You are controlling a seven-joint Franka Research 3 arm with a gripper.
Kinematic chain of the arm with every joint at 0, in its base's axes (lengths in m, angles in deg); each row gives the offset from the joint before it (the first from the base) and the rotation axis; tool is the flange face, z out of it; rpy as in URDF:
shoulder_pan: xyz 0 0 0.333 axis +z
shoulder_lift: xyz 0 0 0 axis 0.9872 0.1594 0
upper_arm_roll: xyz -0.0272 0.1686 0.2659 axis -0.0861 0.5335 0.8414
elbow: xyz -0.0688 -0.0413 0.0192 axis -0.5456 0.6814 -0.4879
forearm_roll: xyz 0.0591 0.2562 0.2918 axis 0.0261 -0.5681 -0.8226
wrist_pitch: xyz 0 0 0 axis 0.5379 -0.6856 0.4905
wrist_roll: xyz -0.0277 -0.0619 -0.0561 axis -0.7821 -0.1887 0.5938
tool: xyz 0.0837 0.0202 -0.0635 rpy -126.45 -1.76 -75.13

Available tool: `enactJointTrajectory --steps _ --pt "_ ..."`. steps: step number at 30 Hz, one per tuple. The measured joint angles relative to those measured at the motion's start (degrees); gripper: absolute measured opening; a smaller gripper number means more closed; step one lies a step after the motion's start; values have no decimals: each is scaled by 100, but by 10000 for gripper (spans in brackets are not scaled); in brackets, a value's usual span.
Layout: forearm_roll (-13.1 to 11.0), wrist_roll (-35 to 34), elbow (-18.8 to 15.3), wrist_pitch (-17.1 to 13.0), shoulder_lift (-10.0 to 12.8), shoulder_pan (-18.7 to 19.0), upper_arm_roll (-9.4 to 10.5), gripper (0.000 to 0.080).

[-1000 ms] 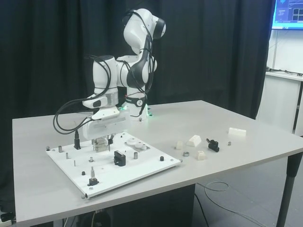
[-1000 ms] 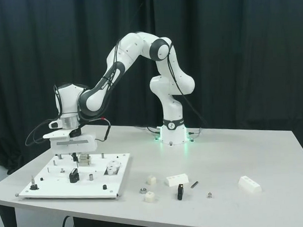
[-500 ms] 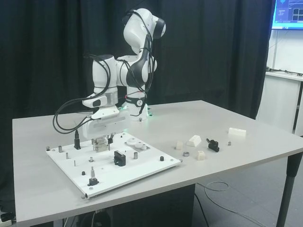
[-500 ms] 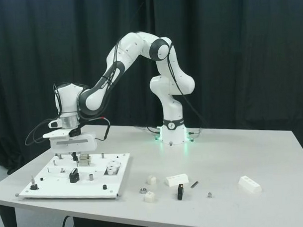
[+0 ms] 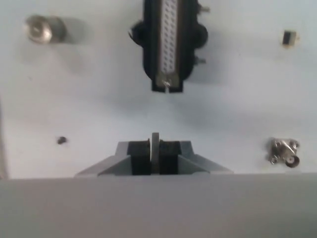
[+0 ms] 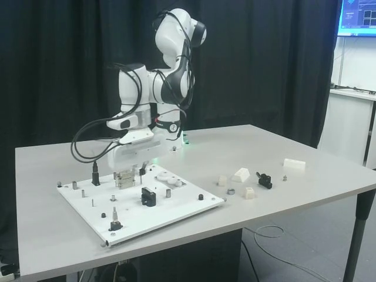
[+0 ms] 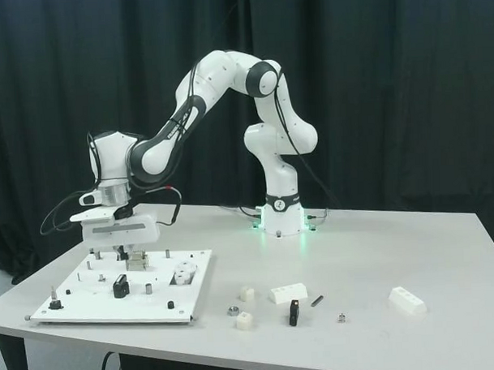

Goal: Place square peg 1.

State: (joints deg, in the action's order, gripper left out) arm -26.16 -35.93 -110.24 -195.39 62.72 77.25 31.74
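- White assembly board [image 6: 176,211], near table edge: carries a black connector block [image 6: 148,197], small posts and a white disc-shaped part [image 6: 166,175].
- Square peg 1 [image 6: 123,178]: apparently seated upright on the board, directly under the gripper [image 6: 128,171]; placement judged essentially done, only retreat left.
- Gripper: hangs just above the peg, not visibly gripping it; whether the jaws stand apart or together cannot be told.
- Farther along the grey table [image 6: 305,176]: loose white blocks [image 6: 241,174]; no containers visible.

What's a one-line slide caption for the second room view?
White Franka arm reaches over the white assembly board, gripper just above a small block; loose parts lie on the grey table.
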Motion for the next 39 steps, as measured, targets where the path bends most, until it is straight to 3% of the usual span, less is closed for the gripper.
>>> enactJointTrajectory --steps 10,17,24,39 --pt "-22 -187 26 396 -194 243 6 32" --pt "-223 -409 2 806 -285 629 14 32" --pt "-394 -882 -121 1067 -374 1231 16 32" --pt "-496 -2298 -530 1007 -609 2785 22 32"
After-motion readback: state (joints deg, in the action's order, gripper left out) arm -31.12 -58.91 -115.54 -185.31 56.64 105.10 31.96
